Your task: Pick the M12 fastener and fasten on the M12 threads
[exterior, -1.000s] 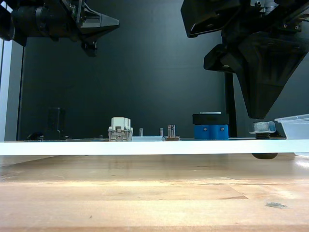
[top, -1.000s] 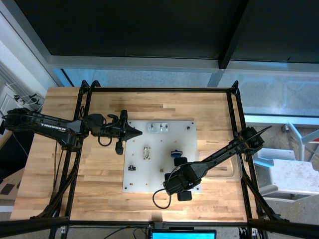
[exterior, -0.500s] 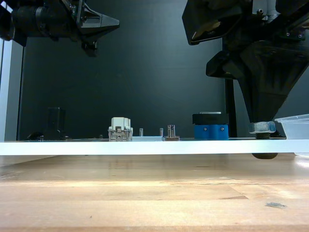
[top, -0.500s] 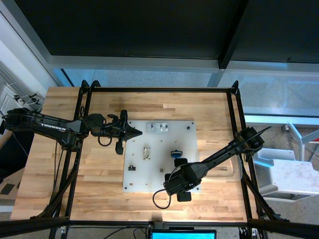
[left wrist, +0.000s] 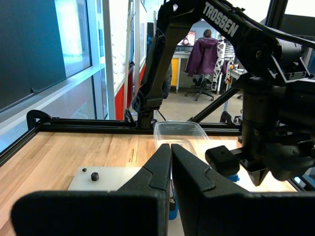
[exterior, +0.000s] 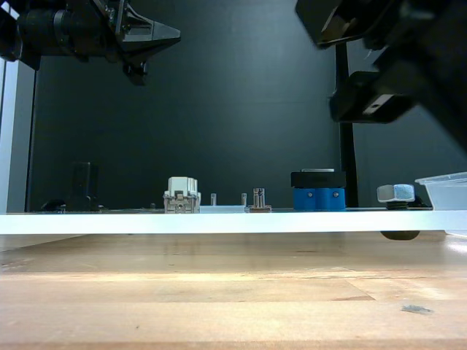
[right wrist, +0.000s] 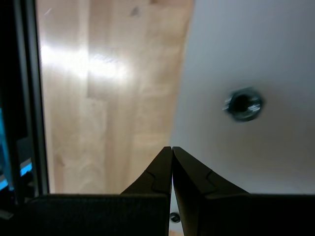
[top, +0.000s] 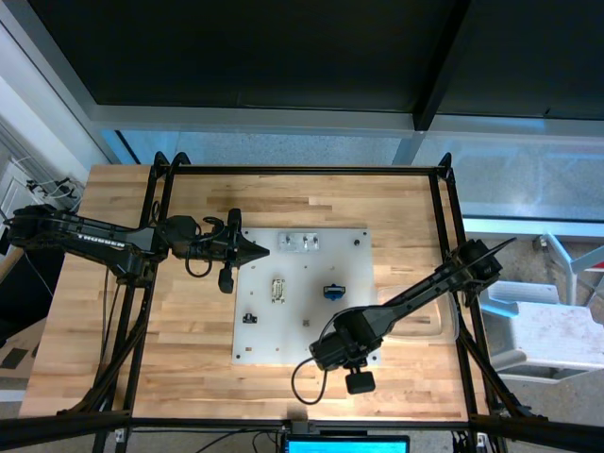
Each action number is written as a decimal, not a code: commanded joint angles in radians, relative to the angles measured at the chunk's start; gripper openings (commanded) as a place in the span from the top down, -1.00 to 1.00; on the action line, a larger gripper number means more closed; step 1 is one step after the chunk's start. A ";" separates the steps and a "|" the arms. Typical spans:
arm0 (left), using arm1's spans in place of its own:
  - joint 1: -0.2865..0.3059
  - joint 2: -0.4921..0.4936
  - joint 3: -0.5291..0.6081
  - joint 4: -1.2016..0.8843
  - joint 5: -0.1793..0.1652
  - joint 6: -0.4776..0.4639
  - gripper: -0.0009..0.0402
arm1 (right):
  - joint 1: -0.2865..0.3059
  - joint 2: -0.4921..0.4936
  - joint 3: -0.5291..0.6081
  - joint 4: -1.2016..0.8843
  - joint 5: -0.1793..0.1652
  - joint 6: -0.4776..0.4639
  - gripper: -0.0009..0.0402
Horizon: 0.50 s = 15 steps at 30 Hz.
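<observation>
The M12 fastener is seen as silver w/ a dark centre. In the low view the M12 threads under it are shown near-black. The board is plain white, w/o pattern. The table is light wood, striped by planks in pale & brown tones. The left gripper, held above the board's far left edge, is black. The right gripper, held above the board's near right corner, is black too. White lettering is seen on the right arm. A block is coloured blue w/ a black top, and the tray is clear
</observation>
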 commanded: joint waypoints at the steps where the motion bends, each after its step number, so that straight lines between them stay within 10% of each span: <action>1: 0.000 0.000 0.000 0.000 0.000 0.000 0.96 | 0.002 -0.007 0.002 -0.011 0.097 0.018 0.96; 7: 0.000 0.000 0.000 0.000 0.000 0.000 0.96 | 0.002 -0.020 0.001 -0.014 0.271 0.058 0.96; 15: 0.000 0.000 0.000 0.000 0.000 0.000 0.96 | 0.002 0.001 -0.011 0.010 0.290 0.059 0.96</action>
